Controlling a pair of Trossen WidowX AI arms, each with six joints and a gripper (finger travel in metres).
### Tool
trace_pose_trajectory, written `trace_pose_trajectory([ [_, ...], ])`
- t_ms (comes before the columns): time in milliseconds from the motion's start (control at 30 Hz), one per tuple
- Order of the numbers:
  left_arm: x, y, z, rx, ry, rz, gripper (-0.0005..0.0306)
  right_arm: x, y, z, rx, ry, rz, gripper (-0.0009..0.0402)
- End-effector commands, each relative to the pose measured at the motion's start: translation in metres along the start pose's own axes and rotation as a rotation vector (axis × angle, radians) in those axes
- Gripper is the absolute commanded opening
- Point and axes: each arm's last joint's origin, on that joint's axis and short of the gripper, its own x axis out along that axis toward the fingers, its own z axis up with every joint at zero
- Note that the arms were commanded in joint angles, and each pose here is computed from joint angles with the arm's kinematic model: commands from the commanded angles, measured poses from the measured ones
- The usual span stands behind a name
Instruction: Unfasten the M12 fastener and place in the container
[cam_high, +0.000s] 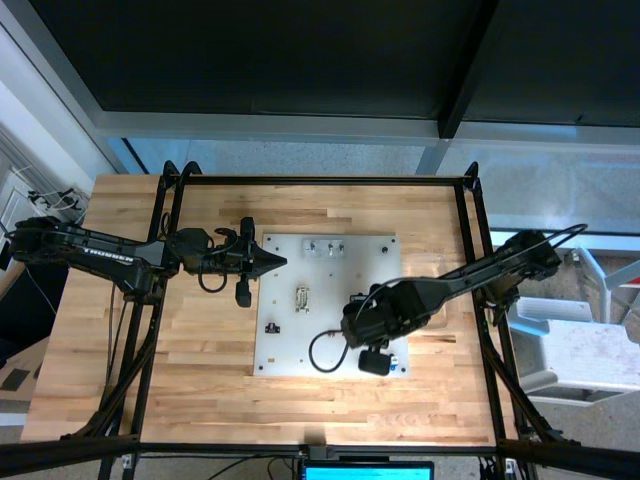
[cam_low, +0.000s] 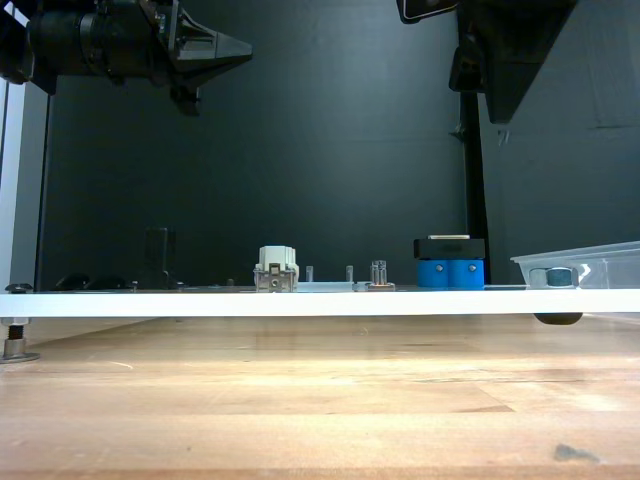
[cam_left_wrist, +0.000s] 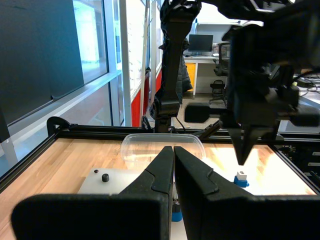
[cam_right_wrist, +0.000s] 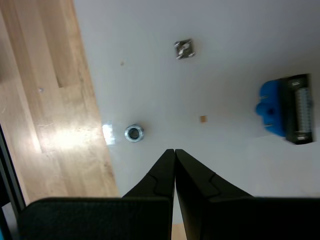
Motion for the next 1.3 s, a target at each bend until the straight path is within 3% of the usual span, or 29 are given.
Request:
trace_pose_trajectory([
  [33,0.0,0.0,0.0,0.0,0.0,0.0,0.0,0.008,0.011,0.001,-0.002,0.032,0.011,0.0001],
  [167,0.0,0.0,0.0,0.0,0.0,0.0,0.0,0.019,0.018,-0.001,0.031,0.077,0.021,0.0025],
  [567,0.0,0.0,0.0,0.0,0.0,0.0,0.0,0.05,0.033,-0.001,0.048,0.139,-0.031,0.0177],
  [733,0.0,0.0,0.0,0.0,0.0,0.0,0.0,0.058,0.037,-0.001,0.053,0.13,-0.065,0.0218],
  [967,0.0,0.0,0.0,0.0,0.0,0.0,0.0,0.06,0.037,-0.002,0.05,0.107,-0.1,0.0233],
  [1300,0.0,0.0,0.0,0.0,0.0,0.0,0.0,0.074,0.037,-0.003,0.054,0.123,-0.113,0.0232],
])
